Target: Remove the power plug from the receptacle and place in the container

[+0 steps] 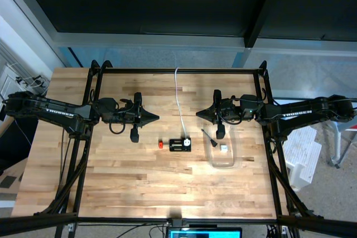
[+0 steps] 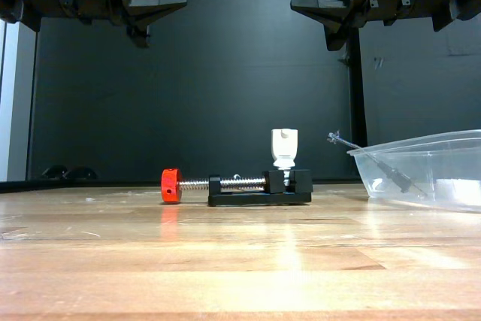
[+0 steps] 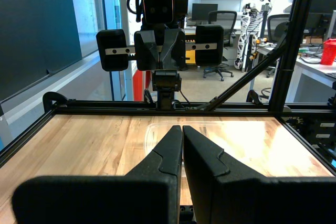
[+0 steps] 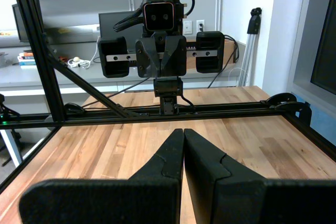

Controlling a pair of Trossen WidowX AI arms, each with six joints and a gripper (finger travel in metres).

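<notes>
The power plug (image 1: 211,141) lies in the clear container (image 1: 231,163), leaning on its left wall. Its thin cord tail pokes out over the rim, and the low view shows the power plug (image 2: 397,177) through the container (image 2: 451,149) wall. The receptacle (image 1: 181,144) stands mid-table with its red knob (image 1: 160,144) to the left and nothing in its white socket (image 2: 284,146). My left gripper (image 1: 158,118) hovers shut high above the table, left of the receptacle. My right gripper (image 1: 197,114) hovers shut, facing it, up and left of the container. Neither holds anything.
A small white cube (image 1: 223,147) lies in the container beside the plug. A long white cable (image 1: 178,90) runs from the receptacle to the table's far edge. A black frame (image 1: 178,71) borders the wooden table.
</notes>
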